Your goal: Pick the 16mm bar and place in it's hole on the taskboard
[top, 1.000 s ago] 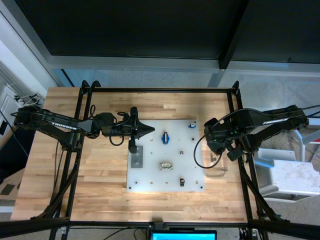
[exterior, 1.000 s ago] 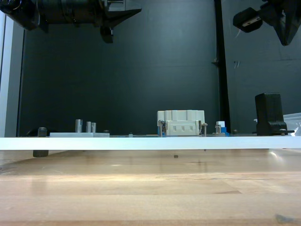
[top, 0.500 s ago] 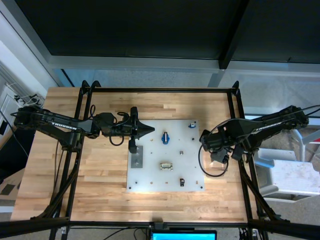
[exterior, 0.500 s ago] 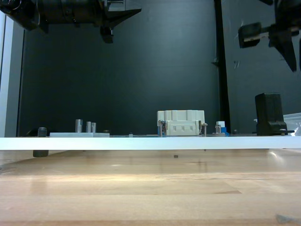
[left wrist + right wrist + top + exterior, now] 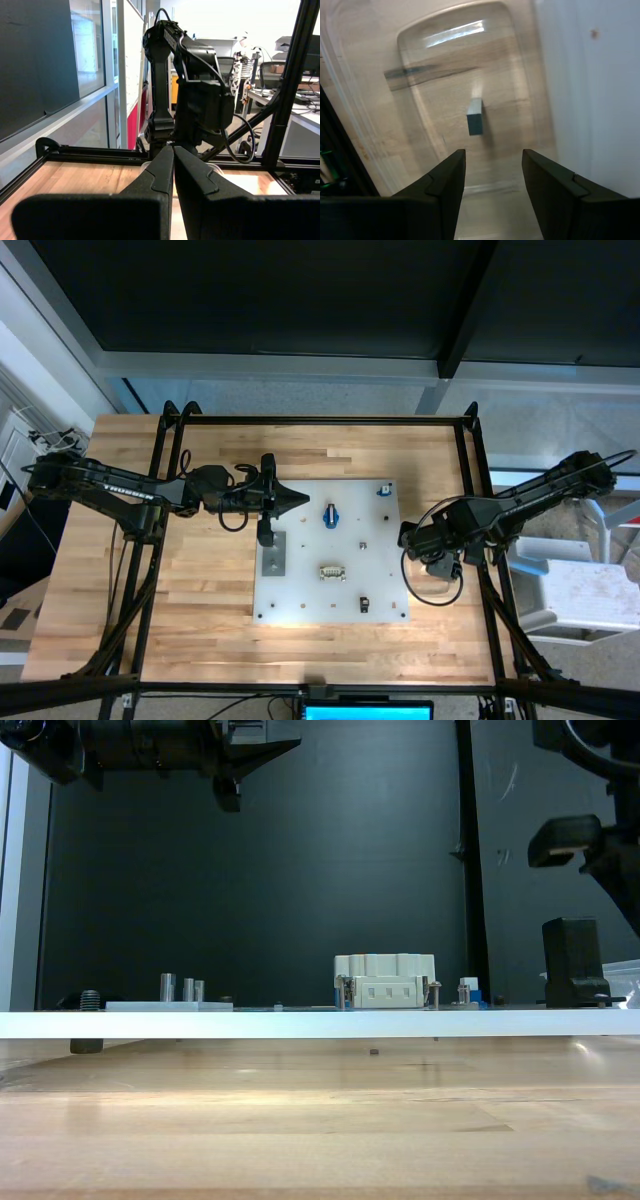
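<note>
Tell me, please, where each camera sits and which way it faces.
High: above the near edge, looking down on the taskboard; both arms, left gripper over its far-left part.
Low: table height, level along the board; left gripper overhead.
Left wrist: past its shut fingers toward the right arm.
Right wrist: down past the open right gripper at the 16mm bar, free in a clear tray.
Shared: high and low both show the connector.

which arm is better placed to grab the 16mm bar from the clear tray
Right, most likely. The right gripper is open and points down at the 16mm bar, which lies free in the clear tray beside the taskboard. The left gripper is shut, high above the taskboard's far left part.
</note>
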You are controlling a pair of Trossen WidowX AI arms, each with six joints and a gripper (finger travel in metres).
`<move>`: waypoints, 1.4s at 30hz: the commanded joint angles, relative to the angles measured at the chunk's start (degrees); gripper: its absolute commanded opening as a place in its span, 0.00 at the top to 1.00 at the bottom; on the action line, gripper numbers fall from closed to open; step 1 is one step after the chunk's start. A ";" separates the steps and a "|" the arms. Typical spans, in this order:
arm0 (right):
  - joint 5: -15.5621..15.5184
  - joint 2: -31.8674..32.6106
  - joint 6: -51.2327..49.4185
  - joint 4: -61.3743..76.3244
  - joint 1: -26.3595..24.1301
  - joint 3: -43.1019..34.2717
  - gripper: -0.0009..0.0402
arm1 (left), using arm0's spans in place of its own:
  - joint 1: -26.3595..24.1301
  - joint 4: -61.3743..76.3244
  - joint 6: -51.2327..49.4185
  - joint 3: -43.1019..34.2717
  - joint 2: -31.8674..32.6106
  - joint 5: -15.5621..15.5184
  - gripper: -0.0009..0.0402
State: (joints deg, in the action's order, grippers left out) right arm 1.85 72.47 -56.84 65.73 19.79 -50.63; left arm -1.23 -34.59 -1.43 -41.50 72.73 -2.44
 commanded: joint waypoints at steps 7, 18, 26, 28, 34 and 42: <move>-0.48 -0.07 -1.57 -5.38 1.75 4.42 0.50 | 0.00 0.00 0.00 -0.02 0.02 0.02 0.98; -0.52 -0.07 -2.64 -11.61 1.81 9.62 0.50 | 0.02 0.00 0.00 0.00 0.02 0.02 0.98; -1.88 -0.07 -2.60 -13.99 1.75 11.89 0.51 | 0.02 0.00 0.00 0.00 0.02 0.02 0.98; -1.90 -0.07 -2.60 -13.99 1.73 11.89 0.53 | 0.02 0.00 0.02 0.00 0.02 0.00 0.98; -1.88 -0.07 -2.60 -13.99 1.68 11.89 0.66 | 0.02 0.00 0.00 0.00 0.02 0.02 0.98; -1.88 -0.07 -2.60 -13.99 1.66 11.89 0.83 | 0.02 0.00 0.00 -0.02 0.02 0.00 0.98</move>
State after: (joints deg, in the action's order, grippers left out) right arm -0.05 72.38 -59.48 51.75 21.47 -38.72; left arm -1.23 -34.59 -1.43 -41.47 72.73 -2.44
